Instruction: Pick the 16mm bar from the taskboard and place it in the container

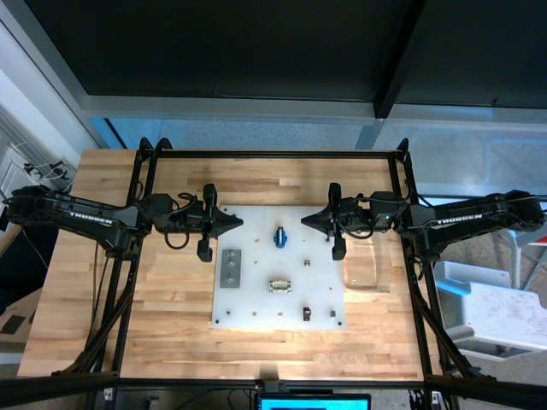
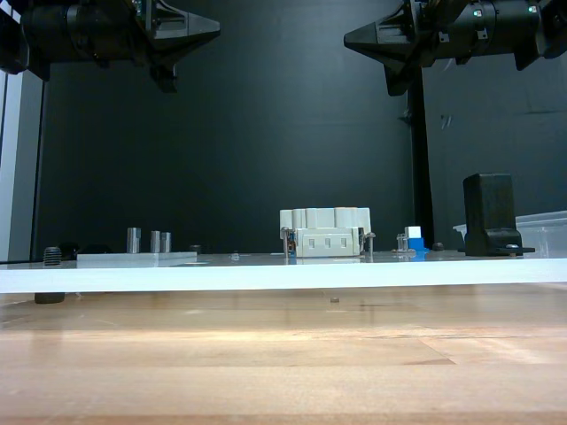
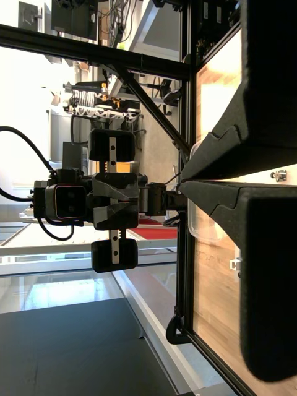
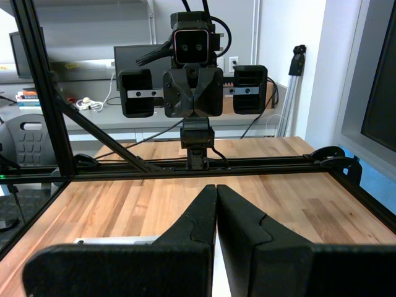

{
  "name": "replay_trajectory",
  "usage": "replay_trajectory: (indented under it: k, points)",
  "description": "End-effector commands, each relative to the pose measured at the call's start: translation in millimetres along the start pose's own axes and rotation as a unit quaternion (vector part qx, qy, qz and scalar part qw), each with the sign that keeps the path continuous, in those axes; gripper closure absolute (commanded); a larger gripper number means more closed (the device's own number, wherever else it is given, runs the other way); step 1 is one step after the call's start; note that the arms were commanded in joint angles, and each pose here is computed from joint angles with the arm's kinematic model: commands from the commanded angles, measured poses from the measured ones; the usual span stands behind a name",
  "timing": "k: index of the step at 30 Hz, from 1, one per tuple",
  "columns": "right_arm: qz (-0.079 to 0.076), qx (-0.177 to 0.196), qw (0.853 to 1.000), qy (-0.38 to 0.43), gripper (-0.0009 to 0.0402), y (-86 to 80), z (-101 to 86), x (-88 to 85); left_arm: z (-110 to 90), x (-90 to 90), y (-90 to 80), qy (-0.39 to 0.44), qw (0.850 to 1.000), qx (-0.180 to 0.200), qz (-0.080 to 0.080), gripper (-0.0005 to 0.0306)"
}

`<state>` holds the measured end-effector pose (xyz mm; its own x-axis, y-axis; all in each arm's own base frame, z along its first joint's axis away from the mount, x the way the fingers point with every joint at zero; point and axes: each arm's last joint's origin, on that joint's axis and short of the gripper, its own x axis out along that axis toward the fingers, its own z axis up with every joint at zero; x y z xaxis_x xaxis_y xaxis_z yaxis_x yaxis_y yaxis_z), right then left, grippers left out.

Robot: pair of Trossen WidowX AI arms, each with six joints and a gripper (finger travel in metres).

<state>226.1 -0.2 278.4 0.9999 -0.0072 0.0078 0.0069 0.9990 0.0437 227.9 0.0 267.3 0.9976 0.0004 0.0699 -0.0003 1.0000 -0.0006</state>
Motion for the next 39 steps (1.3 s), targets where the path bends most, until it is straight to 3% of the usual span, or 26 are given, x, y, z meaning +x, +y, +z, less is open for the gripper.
replay_trajectory:
  k: [1,13,22,33,39]
  points:
    - [0.001,0.006,1.000,0.000,0.0393,0.1,0.0,0.0,0.0,0.1,-0.1,0.000,1.000,0.000,0.000,0.0300]
    - [-0.002,0.015,0.999,0.033,0.0393,-0.1,-6.1,-0.1,0.0,0.1,-0.1,0.000,1.000,0.000,0.000,0.0300]
    - [-0.007,0.022,0.994,0.108,0.0393,0.4,-1.6,1.2,0.0,0.1,-0.1,0.000,1.000,0.000,0.000,0.0300]
    - [-0.012,0.024,0.976,0.216,0.0393,1.8,3.1,-1.1,0.0,0.1,-0.1,0.000,1.000,0.000,0.000,0.0300]
    - [-0.014,0.022,0.961,0.274,0.0393,3.0,6.4,5.9,0.0,0.1,0.0,0.000,1.000,0.000,0.000,0.0300]
